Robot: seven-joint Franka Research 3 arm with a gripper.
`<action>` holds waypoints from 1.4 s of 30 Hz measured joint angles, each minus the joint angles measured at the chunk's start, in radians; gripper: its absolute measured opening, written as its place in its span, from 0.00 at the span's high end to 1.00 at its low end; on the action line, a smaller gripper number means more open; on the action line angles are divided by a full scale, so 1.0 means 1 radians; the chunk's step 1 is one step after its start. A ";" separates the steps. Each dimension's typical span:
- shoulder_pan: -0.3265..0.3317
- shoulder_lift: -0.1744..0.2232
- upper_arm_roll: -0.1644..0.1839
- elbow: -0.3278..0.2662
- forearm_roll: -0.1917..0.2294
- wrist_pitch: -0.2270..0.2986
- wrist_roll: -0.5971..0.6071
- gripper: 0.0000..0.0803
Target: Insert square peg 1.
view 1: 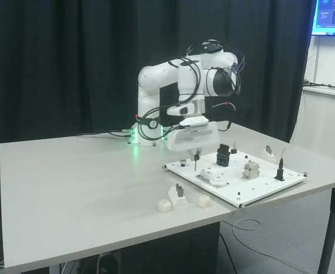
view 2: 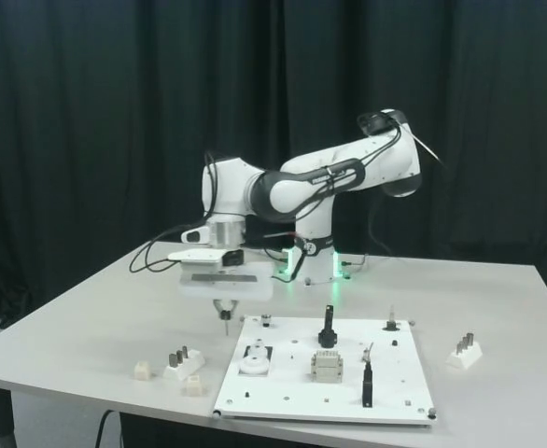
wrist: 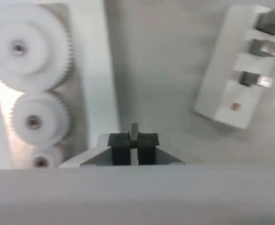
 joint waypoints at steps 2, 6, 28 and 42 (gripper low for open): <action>0.017 0.003 -0.001 -0.002 -0.004 0.000 0.000 0.96; 0.051 0.011 -0.003 -0.008 -0.012 0.000 0.000 0.96; 0.264 0.034 -0.027 -0.083 -0.006 0.008 0.077 0.96; 0.378 0.034 -0.016 -0.109 0.001 0.081 0.143 0.96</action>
